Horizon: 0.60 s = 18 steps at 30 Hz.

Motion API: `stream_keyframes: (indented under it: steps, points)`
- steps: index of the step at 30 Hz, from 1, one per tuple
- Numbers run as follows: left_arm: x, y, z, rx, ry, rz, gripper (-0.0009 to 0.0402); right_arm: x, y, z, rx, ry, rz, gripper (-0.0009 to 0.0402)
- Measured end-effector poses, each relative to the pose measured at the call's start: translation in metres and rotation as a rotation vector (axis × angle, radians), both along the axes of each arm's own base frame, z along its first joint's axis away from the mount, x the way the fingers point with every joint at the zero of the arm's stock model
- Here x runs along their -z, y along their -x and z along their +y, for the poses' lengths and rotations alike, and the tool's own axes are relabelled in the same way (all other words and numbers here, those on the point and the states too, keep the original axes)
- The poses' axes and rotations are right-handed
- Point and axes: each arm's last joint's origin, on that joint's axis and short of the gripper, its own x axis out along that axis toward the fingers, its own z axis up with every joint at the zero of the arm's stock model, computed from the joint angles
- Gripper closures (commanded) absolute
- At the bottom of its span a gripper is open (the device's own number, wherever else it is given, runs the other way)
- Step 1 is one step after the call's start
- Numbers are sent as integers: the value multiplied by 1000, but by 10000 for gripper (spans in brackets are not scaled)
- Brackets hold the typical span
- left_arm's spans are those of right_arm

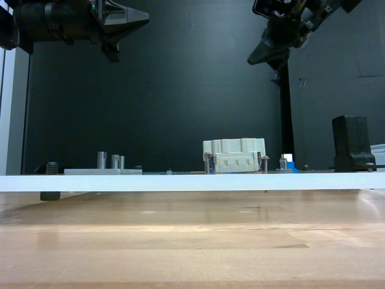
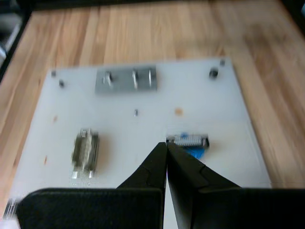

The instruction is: Pick the 16mm bar and install on taskboard

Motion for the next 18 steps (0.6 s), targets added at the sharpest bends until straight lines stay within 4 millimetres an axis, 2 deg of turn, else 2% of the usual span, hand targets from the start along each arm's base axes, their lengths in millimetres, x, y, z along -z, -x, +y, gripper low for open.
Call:
stream_keyframes:
  steps: [18]
  points:
    - [0, 0, 0, 0, 0, 0, 393, -33, 43, 18, -74, 10, 430, 393]
